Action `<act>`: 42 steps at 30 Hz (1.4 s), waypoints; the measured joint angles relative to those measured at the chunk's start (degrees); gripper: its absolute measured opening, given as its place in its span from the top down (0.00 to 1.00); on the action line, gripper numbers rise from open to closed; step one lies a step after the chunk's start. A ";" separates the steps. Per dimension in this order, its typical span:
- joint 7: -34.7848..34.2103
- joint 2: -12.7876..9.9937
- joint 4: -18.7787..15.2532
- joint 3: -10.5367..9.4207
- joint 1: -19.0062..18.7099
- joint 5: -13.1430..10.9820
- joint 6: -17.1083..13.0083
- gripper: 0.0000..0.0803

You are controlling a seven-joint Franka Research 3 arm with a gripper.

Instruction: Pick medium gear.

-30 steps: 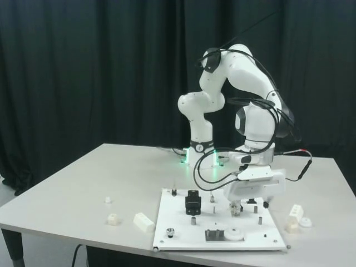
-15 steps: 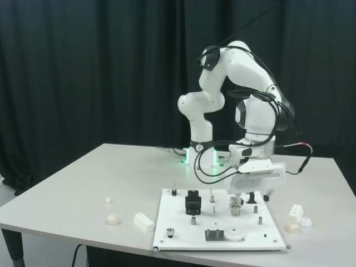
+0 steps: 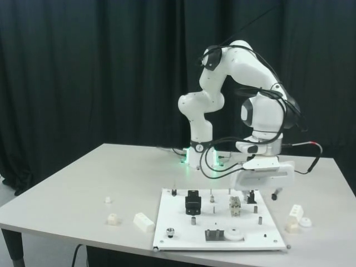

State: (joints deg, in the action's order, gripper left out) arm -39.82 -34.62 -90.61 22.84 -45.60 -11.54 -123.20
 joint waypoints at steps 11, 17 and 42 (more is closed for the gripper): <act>-12.27 -0.69 -0.10 -0.61 -4.58 -0.13 -0.06 0.00; -16.90 -1.88 -0.10 -0.78 -7.32 -0.40 -0.69 0.00; -26.12 -8.87 -0.10 -0.80 -14.32 -2.90 -8.02 0.00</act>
State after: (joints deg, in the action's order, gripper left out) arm -65.93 -43.49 -90.71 22.04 -59.92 -14.44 -131.22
